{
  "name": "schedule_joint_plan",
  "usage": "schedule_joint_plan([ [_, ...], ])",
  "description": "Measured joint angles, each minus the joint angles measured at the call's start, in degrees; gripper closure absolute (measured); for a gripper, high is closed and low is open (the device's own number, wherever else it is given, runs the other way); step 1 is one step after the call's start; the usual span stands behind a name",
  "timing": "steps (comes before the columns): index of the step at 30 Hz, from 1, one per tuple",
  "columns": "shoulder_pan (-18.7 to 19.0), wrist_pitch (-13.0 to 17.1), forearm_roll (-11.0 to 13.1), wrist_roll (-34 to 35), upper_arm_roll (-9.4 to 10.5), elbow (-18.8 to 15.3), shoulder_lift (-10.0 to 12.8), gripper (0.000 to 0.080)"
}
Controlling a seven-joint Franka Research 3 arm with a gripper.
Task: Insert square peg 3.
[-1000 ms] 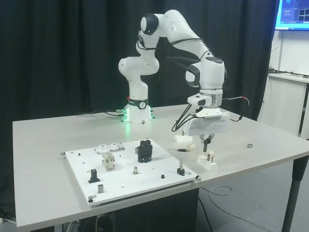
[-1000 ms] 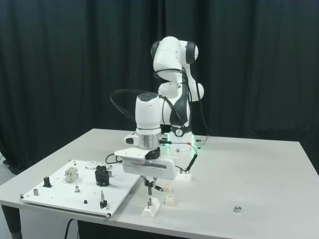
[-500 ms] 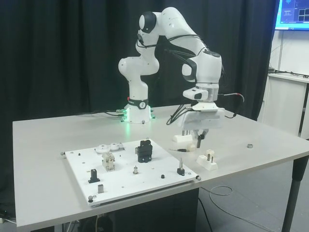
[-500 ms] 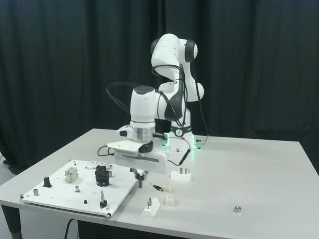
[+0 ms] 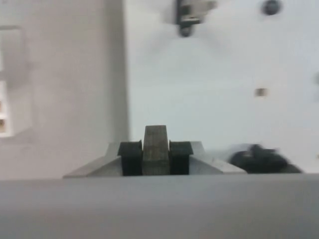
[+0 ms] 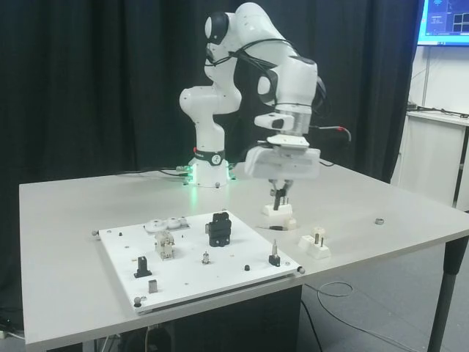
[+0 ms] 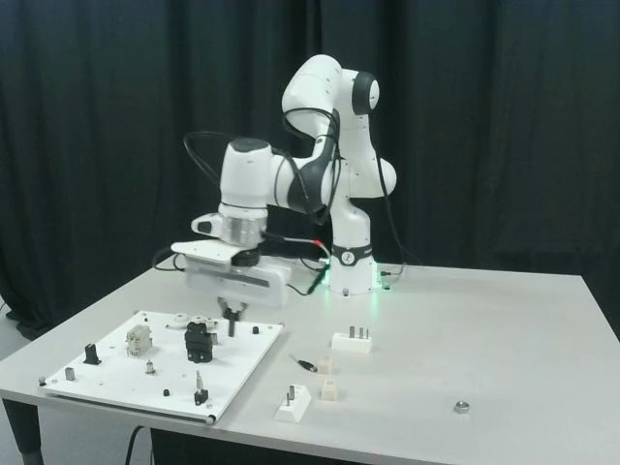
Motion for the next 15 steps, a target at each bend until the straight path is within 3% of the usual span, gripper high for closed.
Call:
schedule_joint_plan([
  [15, -3.7, -0.2, -0.1, -7.0, -3.72, 2.7, -0.8, 0.0693],
])
